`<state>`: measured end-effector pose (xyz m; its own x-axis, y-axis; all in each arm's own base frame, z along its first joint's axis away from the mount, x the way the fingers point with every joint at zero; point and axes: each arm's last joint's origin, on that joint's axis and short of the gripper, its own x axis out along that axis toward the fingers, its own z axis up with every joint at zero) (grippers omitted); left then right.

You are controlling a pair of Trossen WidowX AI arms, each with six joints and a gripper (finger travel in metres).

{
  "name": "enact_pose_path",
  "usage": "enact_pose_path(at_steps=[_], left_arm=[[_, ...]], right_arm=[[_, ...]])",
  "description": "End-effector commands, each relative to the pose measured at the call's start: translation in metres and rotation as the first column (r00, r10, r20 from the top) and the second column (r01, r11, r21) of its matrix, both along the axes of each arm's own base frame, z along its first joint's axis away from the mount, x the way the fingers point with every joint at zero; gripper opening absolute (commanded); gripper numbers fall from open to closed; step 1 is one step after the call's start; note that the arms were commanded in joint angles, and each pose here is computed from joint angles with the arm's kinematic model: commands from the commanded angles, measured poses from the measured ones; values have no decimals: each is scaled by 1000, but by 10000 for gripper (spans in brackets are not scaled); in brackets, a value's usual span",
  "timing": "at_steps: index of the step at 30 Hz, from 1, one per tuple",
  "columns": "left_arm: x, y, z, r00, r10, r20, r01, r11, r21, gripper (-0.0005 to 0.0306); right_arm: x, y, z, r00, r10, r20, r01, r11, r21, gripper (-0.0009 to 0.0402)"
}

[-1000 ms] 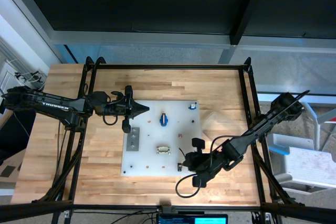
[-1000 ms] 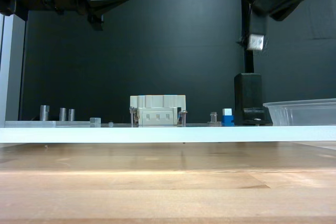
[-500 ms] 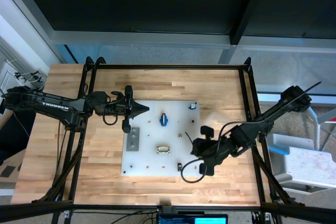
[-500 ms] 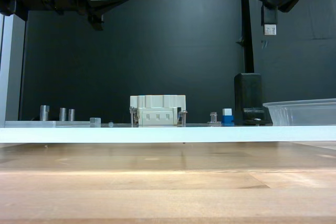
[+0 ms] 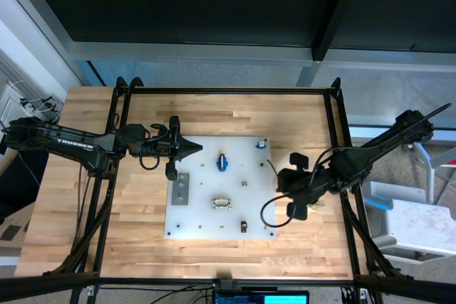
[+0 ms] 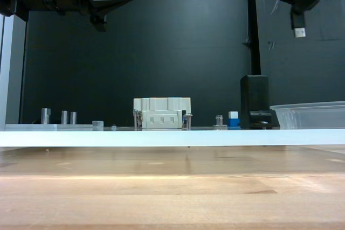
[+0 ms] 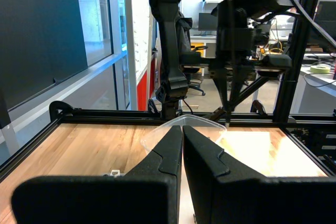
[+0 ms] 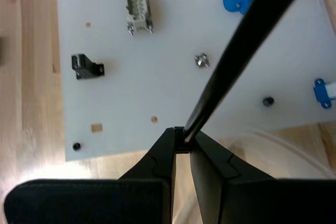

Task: Remove the USB connector from the USB hub and place in the container

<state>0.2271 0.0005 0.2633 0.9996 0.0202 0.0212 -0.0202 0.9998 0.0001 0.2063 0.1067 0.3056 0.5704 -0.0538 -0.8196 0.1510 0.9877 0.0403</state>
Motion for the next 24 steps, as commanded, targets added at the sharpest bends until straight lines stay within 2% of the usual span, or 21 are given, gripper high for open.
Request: enact_pose_path(at_steps=[1, 14, 24], left_arm=[[0, 0, 0, 1000, 0, 0, 0, 1000, 0, 1], [0, 0, 0, 1000, 0, 0, 0, 1000, 0, 1], [0, 0, 0, 1000, 0, 0, 0, 1000, 0, 1]], right_arm=[[-10, -8, -4, 1000, -7, -13, 8, 1000, 20, 0], [-45, -29, -8, 995, -61, -83, 64, 997, 41, 0], [-70, -41, -30, 982, -119, -146, 136, 984, 115, 0]])
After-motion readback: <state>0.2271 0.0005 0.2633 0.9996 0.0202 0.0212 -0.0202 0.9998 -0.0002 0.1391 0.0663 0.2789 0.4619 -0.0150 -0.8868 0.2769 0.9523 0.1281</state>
